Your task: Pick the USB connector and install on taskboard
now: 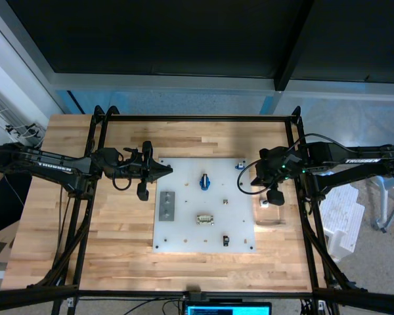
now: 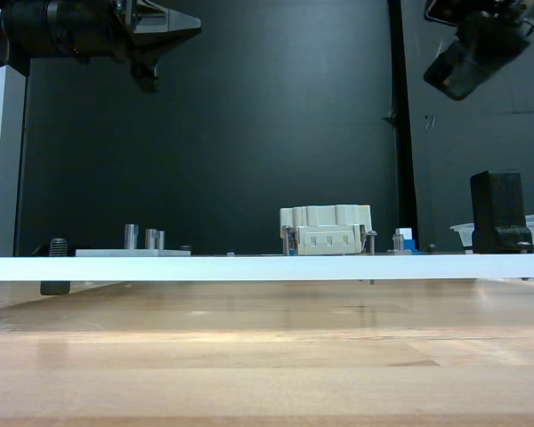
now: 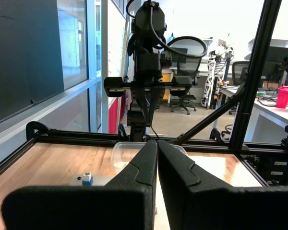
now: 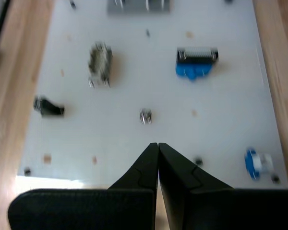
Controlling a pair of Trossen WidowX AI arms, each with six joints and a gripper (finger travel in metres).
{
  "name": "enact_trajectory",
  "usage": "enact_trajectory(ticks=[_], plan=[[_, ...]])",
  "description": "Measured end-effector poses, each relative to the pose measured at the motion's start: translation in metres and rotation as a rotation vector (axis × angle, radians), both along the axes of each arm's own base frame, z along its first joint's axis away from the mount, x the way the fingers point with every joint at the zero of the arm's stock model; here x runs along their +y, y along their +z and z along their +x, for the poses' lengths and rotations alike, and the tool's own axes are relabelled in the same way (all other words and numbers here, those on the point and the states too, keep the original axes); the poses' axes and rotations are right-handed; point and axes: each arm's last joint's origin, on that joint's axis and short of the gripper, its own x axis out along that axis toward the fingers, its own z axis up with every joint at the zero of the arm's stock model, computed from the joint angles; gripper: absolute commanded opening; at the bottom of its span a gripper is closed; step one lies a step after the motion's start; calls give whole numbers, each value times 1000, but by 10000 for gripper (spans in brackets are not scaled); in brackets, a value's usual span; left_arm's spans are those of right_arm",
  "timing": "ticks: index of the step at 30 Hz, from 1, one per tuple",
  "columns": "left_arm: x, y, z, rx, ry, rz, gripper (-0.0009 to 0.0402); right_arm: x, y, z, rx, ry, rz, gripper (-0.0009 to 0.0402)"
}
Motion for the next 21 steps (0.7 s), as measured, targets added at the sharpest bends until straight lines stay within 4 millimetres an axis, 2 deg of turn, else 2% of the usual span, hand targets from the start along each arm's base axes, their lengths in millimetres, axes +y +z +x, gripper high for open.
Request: enact_trajectory(ticks=[7,15,21], plan=[[0,0,0,0,0,0,0,10,-2,-14,143,20,-71,0],[0,0,0,0,0,0,0,22,-8,-21,243,38,-84,2],[0,0,0,0,0,0,0,29,-11,-25,283,33,-117,31]])
